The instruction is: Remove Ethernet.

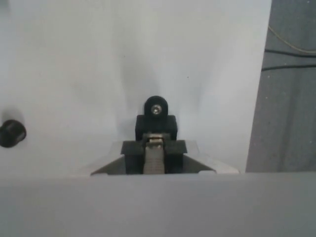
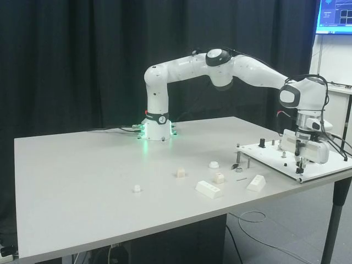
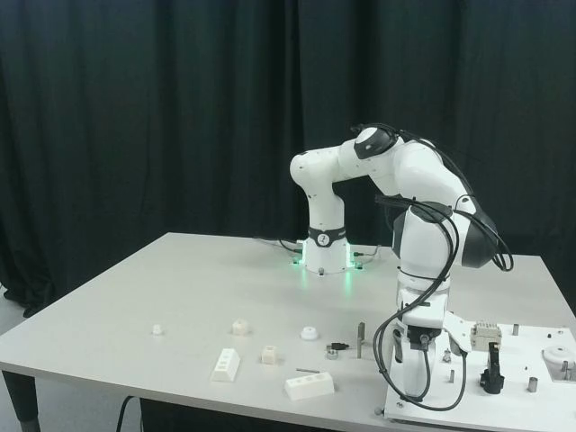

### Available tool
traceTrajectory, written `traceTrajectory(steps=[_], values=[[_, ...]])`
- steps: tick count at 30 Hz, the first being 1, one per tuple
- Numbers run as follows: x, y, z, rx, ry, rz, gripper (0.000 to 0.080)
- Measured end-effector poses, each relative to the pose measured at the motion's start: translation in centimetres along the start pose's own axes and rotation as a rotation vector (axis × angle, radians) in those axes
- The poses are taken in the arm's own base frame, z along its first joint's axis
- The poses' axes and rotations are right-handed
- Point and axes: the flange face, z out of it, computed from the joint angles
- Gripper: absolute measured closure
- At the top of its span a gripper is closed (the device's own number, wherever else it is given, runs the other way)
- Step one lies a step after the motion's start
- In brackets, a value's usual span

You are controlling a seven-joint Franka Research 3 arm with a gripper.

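Here, Ethernet plug (image 1: pixel 153 157) between the jaws.

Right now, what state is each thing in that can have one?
Ethernet plug: seated in its black holder.
Claw: down at the white board, over the plug.
Base lights: lit green.
Screen: on.

I see the Ethernet plug (image 1: pixel 153 157), a grey connector, seated in its black socket mount (image 1: pixel 156 129), which is fastened by one screw to the white board (image 1: pixel 98 59) near the board's edge.
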Motion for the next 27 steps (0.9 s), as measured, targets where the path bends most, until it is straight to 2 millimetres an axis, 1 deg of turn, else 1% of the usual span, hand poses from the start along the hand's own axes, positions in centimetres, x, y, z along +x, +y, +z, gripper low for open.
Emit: traceTrajectory(steps=[15, 27], values=[[0.0, 0.1, -0.2, 0.002, 0.002, 0.001, 0.0726], [-0.4, 0.5, -2.8, 0.027, 0.005, 0.004, 0.0726]])
